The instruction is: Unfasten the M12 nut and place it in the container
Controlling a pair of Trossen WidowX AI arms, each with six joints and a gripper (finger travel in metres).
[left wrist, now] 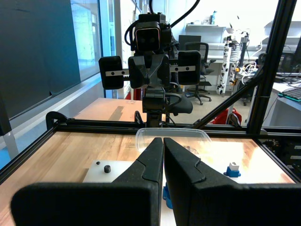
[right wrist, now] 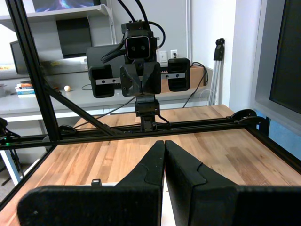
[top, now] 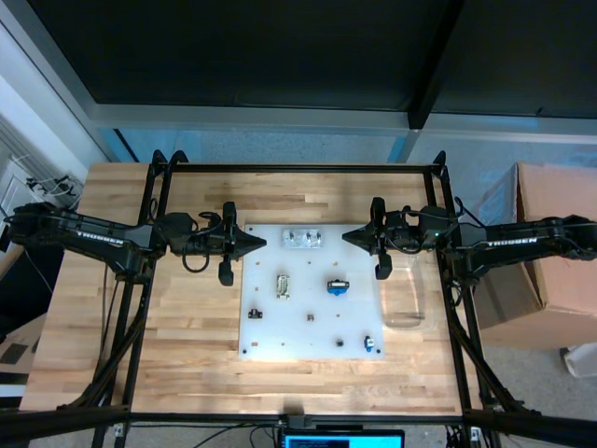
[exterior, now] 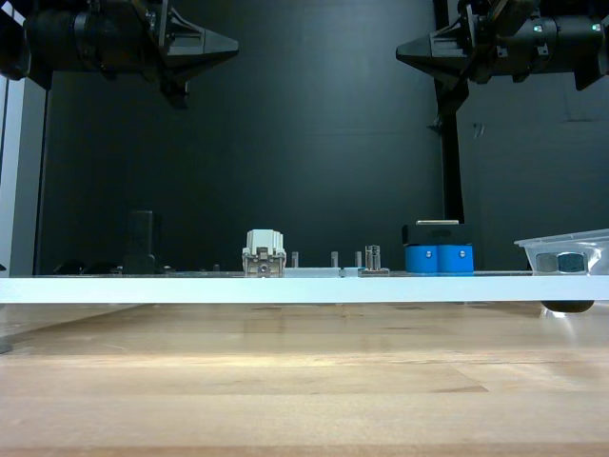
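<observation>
The small silver nut (exterior: 559,261) sits low at the board's near right edge (top: 370,343), on its stud as far as I can tell. In the low view it seems to lie in the clear container (exterior: 569,242), but the high view shows nothing inside the container (top: 408,321). My left gripper (top: 263,242) hangs high over the white board's (top: 280,345) far left edge, fingers pressed together, nothing held. My right gripper (top: 344,238) faces it from the far right, also shut and empty. Both are high above the board (exterior: 236,43) (exterior: 398,48).
A blue connector (top: 337,287), a beige connector (top: 282,287) and a silver fitting (top: 303,240) stand on the board. A black post (left wrist: 107,168) stands at its far right corner. Black frame rails (top: 298,169) ring the table. A cardboard box (top: 550,252) sits off the right side.
</observation>
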